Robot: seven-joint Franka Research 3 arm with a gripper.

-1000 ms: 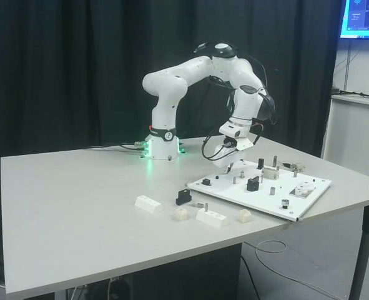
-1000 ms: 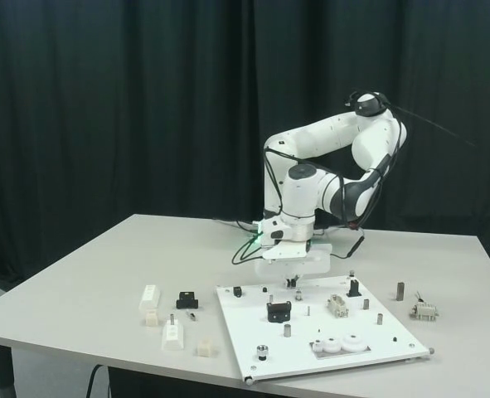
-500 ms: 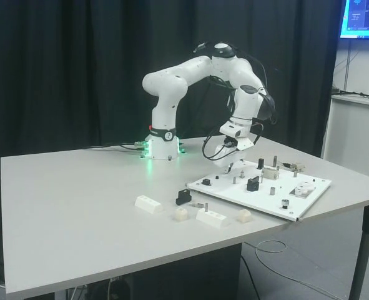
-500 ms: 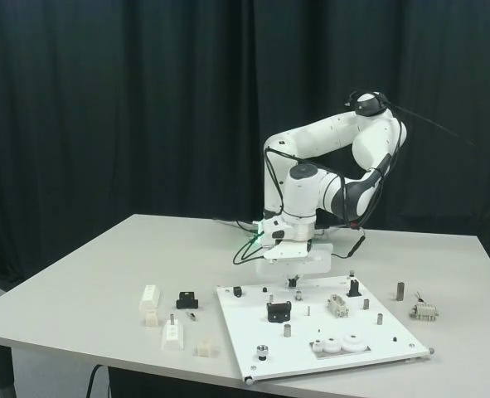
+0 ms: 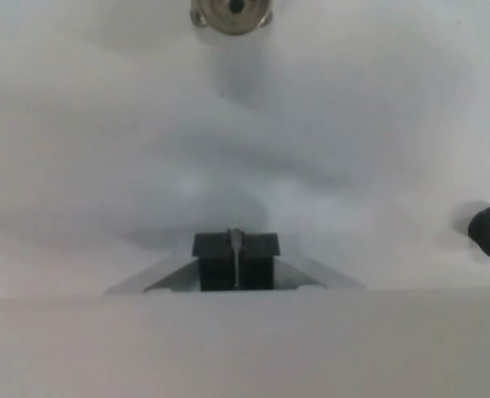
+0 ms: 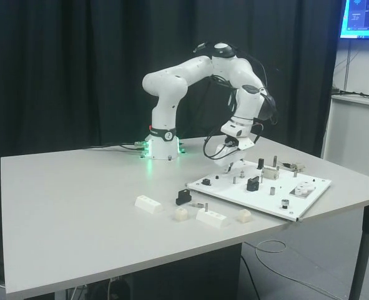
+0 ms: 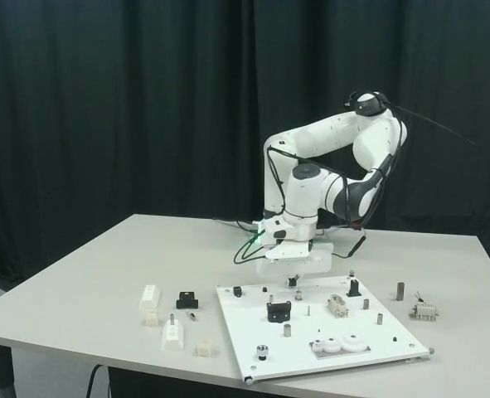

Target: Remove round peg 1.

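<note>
One peg: thin grey round metal peg (image 5: 236,249) pinched in the black-fingered pincer (image 5: 236,264).
Risk: slipping free, landing on the white board (image 5: 245,149) beneath.

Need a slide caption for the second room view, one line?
White Franka arm holds its hand low over the far edge of the white assembly board, fingers closed on a thin peg.

Even room light on black curtains; wrist view blurred, softly shadowed.
</note>
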